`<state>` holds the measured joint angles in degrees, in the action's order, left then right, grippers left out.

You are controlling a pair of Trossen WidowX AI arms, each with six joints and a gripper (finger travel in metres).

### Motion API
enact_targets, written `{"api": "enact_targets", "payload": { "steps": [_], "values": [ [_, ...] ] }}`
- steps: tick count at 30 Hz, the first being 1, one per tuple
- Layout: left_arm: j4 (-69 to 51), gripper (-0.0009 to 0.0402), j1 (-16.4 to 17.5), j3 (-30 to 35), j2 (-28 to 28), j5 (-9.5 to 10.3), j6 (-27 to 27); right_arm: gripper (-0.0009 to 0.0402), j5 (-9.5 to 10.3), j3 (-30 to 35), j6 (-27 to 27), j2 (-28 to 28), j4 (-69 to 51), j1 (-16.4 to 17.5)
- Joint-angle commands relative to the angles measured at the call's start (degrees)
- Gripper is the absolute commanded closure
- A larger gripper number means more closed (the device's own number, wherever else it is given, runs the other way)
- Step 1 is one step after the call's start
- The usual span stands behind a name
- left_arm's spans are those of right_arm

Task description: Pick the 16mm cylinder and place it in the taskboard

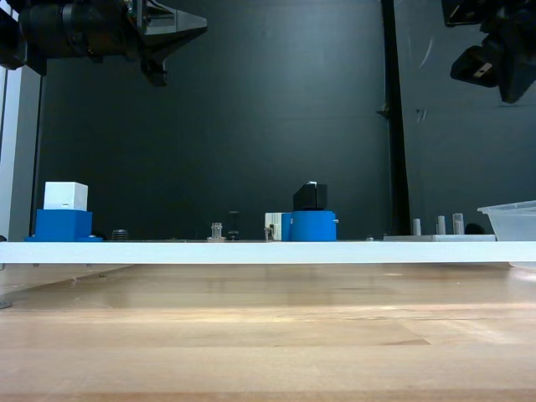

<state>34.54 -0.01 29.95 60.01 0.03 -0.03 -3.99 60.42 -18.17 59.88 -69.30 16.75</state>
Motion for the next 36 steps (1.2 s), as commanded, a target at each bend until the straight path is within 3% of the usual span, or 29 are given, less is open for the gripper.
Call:
{"api": "enact_targets", "payload": {
  "steps": [1, 18, 36],
  "values": [
    [0.00, 0.0393, 0.02, 0.00, 0.00, -0.02, -0.02, 0.0393, -1.01, -0.07, -0.68, 0.70, -1.95, 1.42],
    [0.00, 0.0393, 0.02, 0.00, 0.00, -0.02, 0.00, 0.0387, -0.44, -4.50, -2.62, 3.67, -2.01, 5.05],
    [0.00, 0.0393, 0.02, 0.00, 0.00, -0.02, -0.02, 0.0250, -1.05, -8.41, -6.67, 7.17, 1.51, 9.94]
  ]
}}
